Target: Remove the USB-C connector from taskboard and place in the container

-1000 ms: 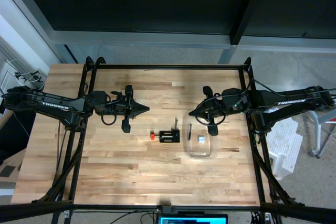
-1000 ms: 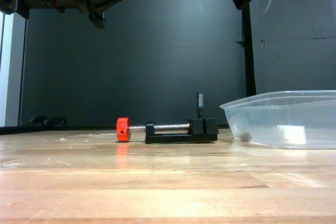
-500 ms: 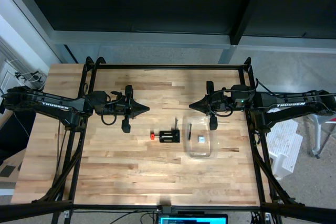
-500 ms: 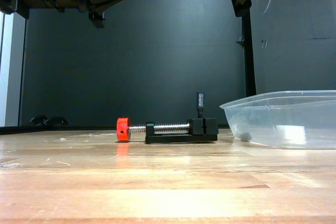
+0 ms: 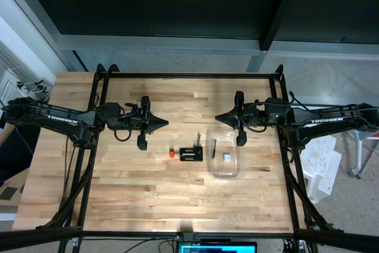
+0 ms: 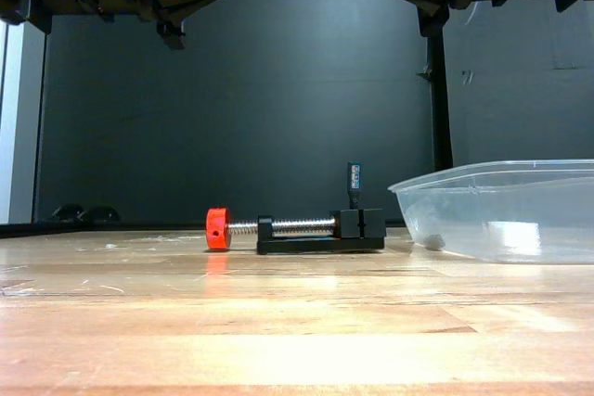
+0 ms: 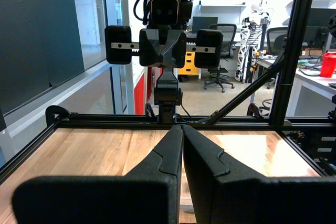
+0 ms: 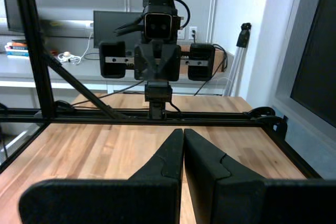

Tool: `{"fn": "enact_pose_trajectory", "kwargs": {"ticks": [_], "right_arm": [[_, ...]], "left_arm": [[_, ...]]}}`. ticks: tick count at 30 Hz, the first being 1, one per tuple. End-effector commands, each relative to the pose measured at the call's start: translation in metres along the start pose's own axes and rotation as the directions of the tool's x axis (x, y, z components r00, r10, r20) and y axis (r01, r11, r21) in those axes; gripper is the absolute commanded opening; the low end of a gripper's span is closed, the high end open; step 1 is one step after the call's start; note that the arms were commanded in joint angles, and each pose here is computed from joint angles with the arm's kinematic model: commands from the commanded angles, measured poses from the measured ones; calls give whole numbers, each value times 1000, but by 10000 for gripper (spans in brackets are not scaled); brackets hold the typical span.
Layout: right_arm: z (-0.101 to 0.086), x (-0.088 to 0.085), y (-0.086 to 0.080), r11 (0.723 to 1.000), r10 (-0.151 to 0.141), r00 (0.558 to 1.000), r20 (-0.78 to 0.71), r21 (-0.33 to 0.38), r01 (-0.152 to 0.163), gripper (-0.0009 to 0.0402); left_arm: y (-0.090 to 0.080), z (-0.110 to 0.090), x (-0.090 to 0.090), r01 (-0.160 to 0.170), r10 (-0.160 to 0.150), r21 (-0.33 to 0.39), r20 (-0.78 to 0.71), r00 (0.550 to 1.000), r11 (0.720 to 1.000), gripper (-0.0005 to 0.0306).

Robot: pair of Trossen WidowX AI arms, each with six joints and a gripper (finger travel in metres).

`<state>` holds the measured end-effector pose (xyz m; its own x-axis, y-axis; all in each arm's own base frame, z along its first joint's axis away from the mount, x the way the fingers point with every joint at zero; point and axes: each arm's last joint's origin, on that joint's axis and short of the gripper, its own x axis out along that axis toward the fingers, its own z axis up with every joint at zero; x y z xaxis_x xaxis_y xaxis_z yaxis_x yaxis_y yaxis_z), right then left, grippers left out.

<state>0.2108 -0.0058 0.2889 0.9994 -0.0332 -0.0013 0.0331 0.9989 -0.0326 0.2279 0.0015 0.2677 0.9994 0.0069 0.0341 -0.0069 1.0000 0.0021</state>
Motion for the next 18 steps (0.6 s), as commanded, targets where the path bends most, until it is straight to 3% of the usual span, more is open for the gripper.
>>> {"fn": "enact_pose_trajectory", "kwargs": {"ticks": [1,4,18], "right_arm": [[0,0,0,1000,11,1000,7,-1,-11,0],[0,0,1,1000,26,1000,12,-2,-26,0],[-7,-1,1,1000,25,1000,19,2,-25,0]], "left_arm": [[0,0,0,0,0,0,0,1000,1000,0],[0,0,0,0,0,0,0,1000,1000,0],[0,0,0,0,0,0,0,1000,1000,0]]}}
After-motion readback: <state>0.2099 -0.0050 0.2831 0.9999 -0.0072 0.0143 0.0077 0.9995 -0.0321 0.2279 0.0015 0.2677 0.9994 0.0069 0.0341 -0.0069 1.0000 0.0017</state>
